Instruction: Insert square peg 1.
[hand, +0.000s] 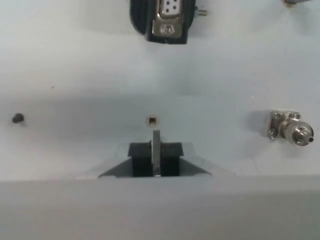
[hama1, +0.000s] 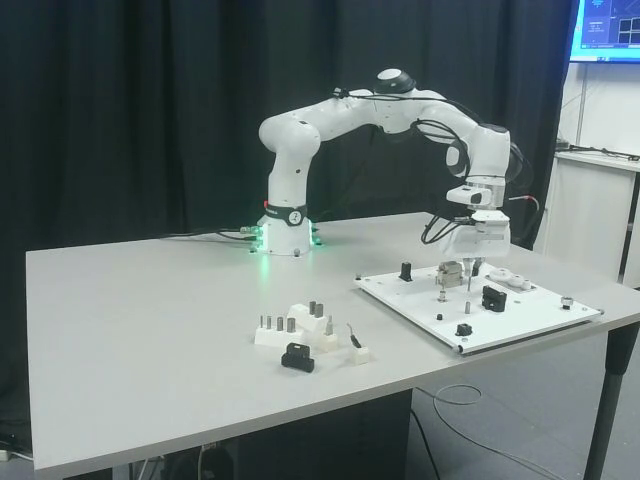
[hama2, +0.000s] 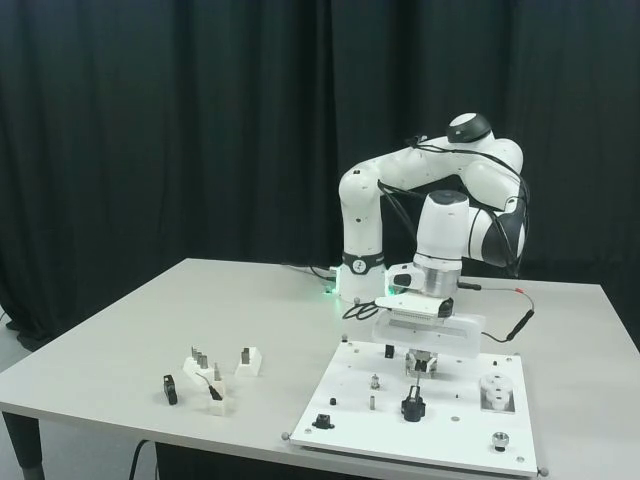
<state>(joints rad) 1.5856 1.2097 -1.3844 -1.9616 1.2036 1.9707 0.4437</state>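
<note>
Before black curtains, grey table (hama1: 150, 320) carried white board (hama1: 520, 322); gripper (hand: 156, 165) pinched square peg (hand: 156, 150), upright, long axis vertical, tip toward square hole (hand: 152, 120)

Square peg (hand: 156, 152): slim grey metal bar, upright, clamped between black end effector fingers (hand: 171, 159); tip apparently just short of small square hole (hand: 152, 120) in white board (hand: 75, 75)

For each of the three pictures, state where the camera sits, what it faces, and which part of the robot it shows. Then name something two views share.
Wrist view: on the arm's wrist, looking down past the gripper, shut on the square peg, at the square hole.
First room view: off a table corner, facing the whole arm and white board.
Second room view: across the grey table, facing the arm front-on.
Shared: both room views show the peg holders.
</note>
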